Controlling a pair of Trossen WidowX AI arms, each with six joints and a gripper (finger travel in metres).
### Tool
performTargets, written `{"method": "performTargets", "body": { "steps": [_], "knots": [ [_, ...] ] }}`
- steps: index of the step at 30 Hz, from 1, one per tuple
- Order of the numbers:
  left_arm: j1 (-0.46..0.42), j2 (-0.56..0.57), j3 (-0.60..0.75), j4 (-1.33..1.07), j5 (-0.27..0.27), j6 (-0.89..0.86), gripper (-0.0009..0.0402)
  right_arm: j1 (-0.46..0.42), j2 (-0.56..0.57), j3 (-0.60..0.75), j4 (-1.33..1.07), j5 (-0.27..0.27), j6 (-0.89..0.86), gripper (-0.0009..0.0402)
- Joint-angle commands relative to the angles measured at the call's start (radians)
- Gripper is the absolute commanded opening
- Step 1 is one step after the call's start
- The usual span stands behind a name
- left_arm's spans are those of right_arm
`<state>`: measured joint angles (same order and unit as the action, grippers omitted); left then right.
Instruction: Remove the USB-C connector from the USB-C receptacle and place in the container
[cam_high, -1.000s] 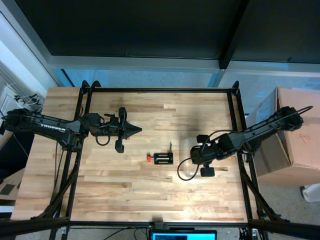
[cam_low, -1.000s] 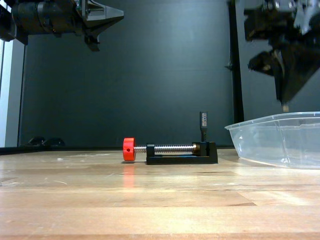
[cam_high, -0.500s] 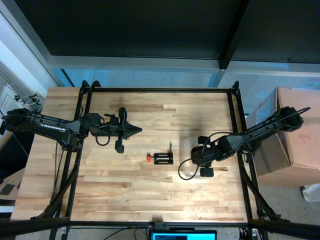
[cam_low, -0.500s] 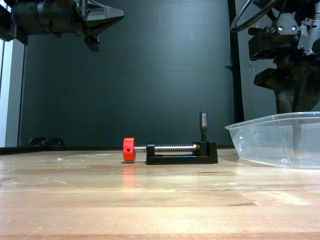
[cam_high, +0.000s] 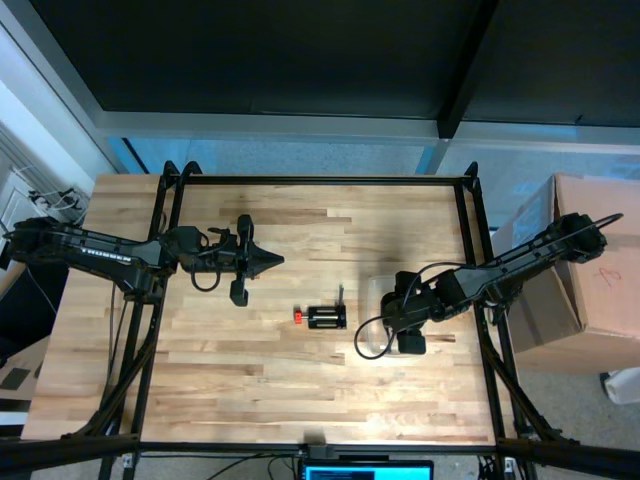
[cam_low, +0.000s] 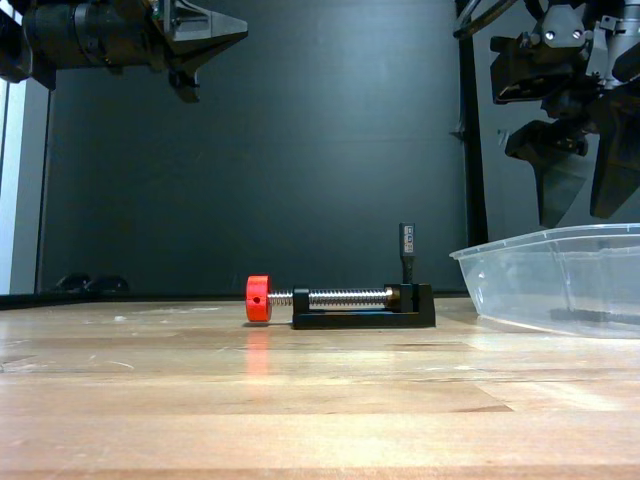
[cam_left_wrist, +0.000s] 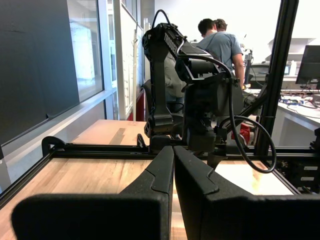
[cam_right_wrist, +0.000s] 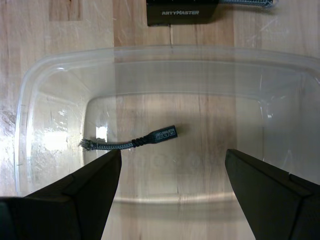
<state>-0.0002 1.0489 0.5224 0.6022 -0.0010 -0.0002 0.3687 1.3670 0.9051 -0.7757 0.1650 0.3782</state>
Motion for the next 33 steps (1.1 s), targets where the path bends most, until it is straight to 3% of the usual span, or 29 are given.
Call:
{"method": "performTargets", "body": {
  "steps": [1, 3, 8, 19, 21, 26, 30, 33],
  "knots": [
    [0.000, 0.000, 0.000, 0.000, 0.000, 0.000, 0.0000, 0.000, -0.010, 0.035, 0.005, 0.002, -0.005, 0.0258],
    [0.000, 0.000, 0.000, 0.000, 0.000, 0.000, 0.0000, -0.001, -0.027, 0.061, 0.029, 0.015, -0.024, 0.0234],
    [0.000, 0.000, 0.000, 0.000, 0.000, 0.000, 0.0000, -0.012, -0.086, 0.093, 0.156, 0.106, -0.103, 0.0162],
    [0.000, 0.000, 0.000, 0.000, 0.000, 0.000, 0.0000, -0.100, -0.144, 0.073, 0.614, 0.106, -0.294, -0.0002],
    [0.000, 0.000, 0.000, 0.000, 0.000, 0.000, 0.0000, -0.130, -0.145, 0.061, 0.691, 0.091, -0.331, 0.0004],
    [0.000, 0.000, 0.000, 0.000, 0.000, 0.000, 0.0000, -0.225, -0.145, 0.025, 0.864, -0.062, -0.362, -0.0001],
    [0.000, 0.000, 0.000, 0.000, 0.000, 0.000, 0.0000, -0.272, -0.146, -0.016, 0.977, -0.113, -0.365, 0.0000],
    [0.000, 0.000, 0.000, 0.000, 0.000, 0.000, 0.0000, -0.297, -0.146, -0.057, 1.058, -0.115, -0.365, 0.0000]
  ]
}}
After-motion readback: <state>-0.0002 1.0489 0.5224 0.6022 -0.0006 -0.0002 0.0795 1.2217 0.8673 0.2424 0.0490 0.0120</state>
